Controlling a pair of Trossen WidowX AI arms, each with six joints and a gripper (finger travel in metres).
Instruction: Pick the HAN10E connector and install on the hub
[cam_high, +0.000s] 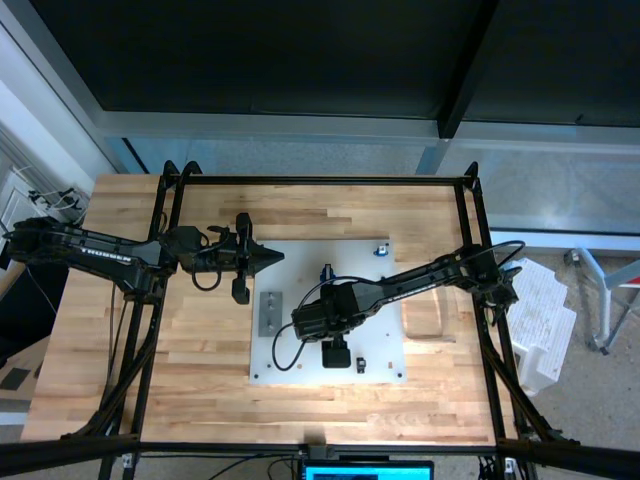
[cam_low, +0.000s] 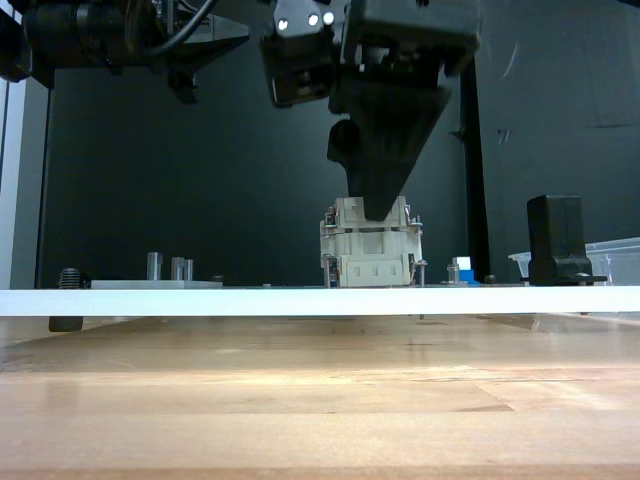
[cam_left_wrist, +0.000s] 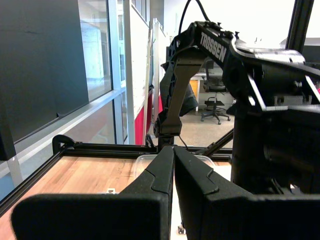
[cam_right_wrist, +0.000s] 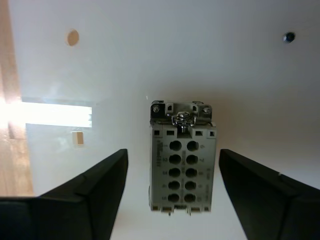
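**Right hand** (cam_right_wrist: 172, 151): positioned over the white square board (cam_high: 385, 340), pointing straight down. Its 2 black fingers (cam_right_wrist: 95, 195) are spread wide and stand on either side of the pale grey-white rectangular HAN10E connector (cam_right_wrist: 183, 160). There is a clear gap at each flank, and it holds nothing.

**Connector:** the face shows 2 rows of 5 dark pin holes, with a metal screw clamp at 1 end. In the low view it sits upright and square on top of the beige-grey rectangular hub (cam_low: 370, 268), which is fixed to the board. Whether it is fully seated cannot be told. In that view the tip of the right hand hangs level with the connector's top edge.

**Left hand** (cam_high: 270, 256): held above the wooden bench (cam_high: 200, 400), at the board's far left corner and pointing towards the right arm. Its fingers are pressed together on nothing.

**Other items on the board:**
- A plain grey 2-hole plate (cam_high: 270, 312) lies left of the hub.
- A small blue upright part (cam_high: 381, 249) stands near the far edge.
- A tiny black block (cam_high: 360, 363) sits just right of the right hand, near the near edge.
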